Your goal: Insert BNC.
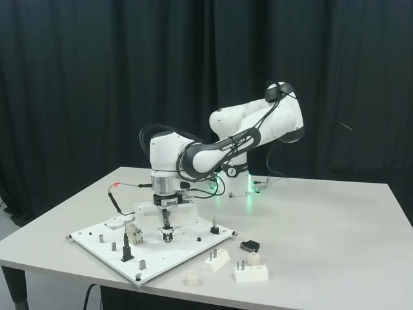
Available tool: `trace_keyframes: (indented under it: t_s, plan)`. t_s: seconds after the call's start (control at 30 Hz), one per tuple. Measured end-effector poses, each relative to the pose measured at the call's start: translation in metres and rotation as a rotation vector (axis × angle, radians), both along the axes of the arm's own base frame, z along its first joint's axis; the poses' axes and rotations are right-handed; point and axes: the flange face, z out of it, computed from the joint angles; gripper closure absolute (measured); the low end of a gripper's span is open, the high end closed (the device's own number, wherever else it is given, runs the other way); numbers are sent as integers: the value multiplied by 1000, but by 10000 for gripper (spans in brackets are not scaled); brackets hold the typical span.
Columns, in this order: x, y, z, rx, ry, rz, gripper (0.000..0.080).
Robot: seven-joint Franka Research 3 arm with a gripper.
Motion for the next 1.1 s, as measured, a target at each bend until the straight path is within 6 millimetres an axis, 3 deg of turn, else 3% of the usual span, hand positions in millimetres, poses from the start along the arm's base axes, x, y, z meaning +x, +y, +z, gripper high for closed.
trace_keyframes:
  t_s: [0.4, 0.43, 0.57, 0.6, 1.1]
  plan:
    - [-1, 0, 0, 20, 10, -11, 682]
    - [-2, 0, 1, 22, 11, -11, 204]
    - [-2, 1, 2, 30, 17, -11, 204]
    - [-3, 0, 2, 31, 20, -10, 46]
    - [-6, -4, 22, 16, 71, 7, 5]
